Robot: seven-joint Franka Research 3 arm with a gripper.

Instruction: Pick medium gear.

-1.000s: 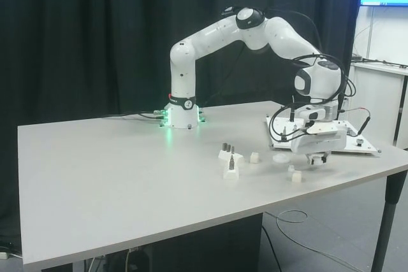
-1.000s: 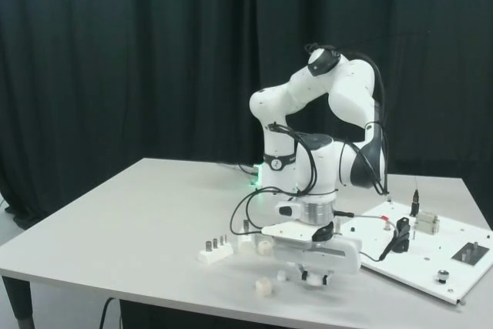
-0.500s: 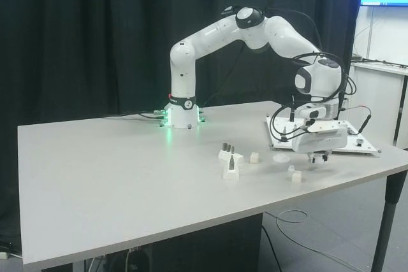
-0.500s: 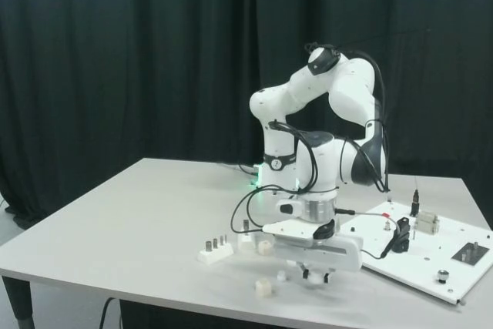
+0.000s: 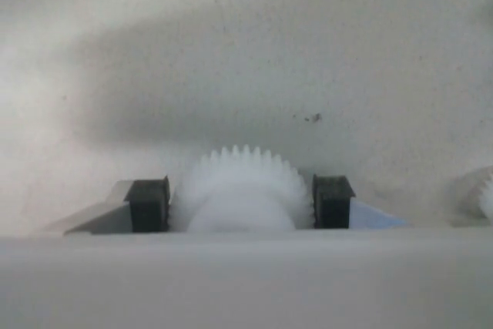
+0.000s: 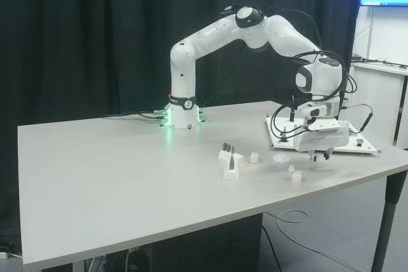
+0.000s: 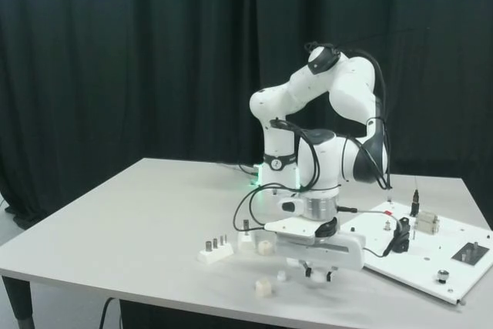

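In the wrist view a white toothed medium gear (image 5: 241, 190) sits between my two black finger pads (image 5: 148, 204), which press on its two sides. My gripper (image 5: 241, 204) is shut on this gear. The room views show the gripper (image 6: 317, 155) hanging a little above the grey table near its front right edge, pointing straight down (image 7: 320, 273). In those views the held gear is too small to make out under the hand.
A flat white gear (image 6: 281, 157) and two small white pieces (image 6: 296, 175) lie on the table beside the gripper. White peg holders (image 6: 228, 153) stand to the left. A white assembly board (image 6: 357, 144) with cables lies just behind the gripper. Another toothed part (image 5: 485, 194) shows at the wrist view's edge.
The gripper has risen from the table surface and shifted slightly toward the white board. The loose pieces on the table stayed where they were.
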